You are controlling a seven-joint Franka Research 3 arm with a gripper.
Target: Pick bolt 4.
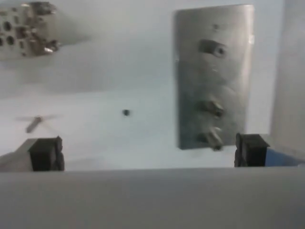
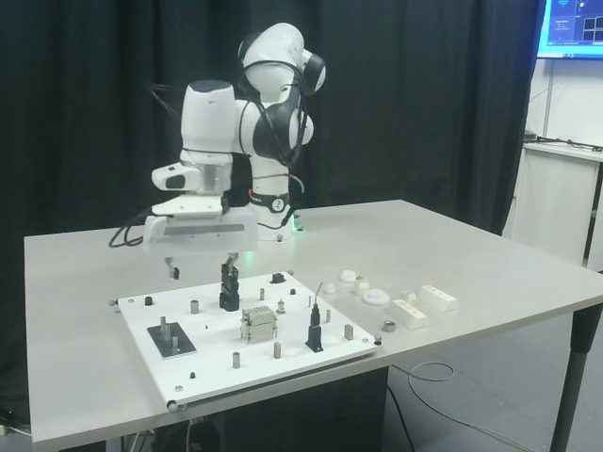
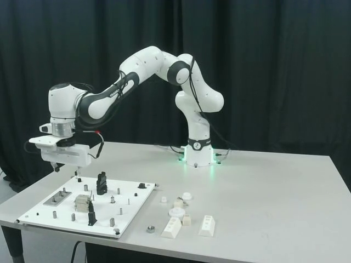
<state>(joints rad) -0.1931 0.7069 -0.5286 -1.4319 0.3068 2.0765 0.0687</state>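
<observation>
- Blurred grey-white underside of the wrist housing (image 1: 152,198) is nearest the lens, filling the low band of the wrist view.
- Just past it, the two black finger pads (image 1: 46,153) of the gripper (image 1: 147,152) sit far apart, released, nothing between them.
- In the first room view the gripper (image 2: 203,259) hangs above the rear left part of the white square board (image 2: 283,372), clear of it.
- Grey rectangular metal plate (image 1: 214,76) sits right of centre in the wrist view, carrying three short bolts in a row.
- Bolt 4: cannot tell which one; the nearest, a short grey metal bolt (image 1: 213,138), stands at the plate's lower end beside the right pad, not touching.
- Grey multi-pin connector block (image 1: 26,28) is in the upper left of the wrist view.
- Small black dot (image 1: 126,112) sits mid-frame on the board.
- White arm (image 3: 148,66) arches from its base on the grey table (image 3: 274,181).
</observation>
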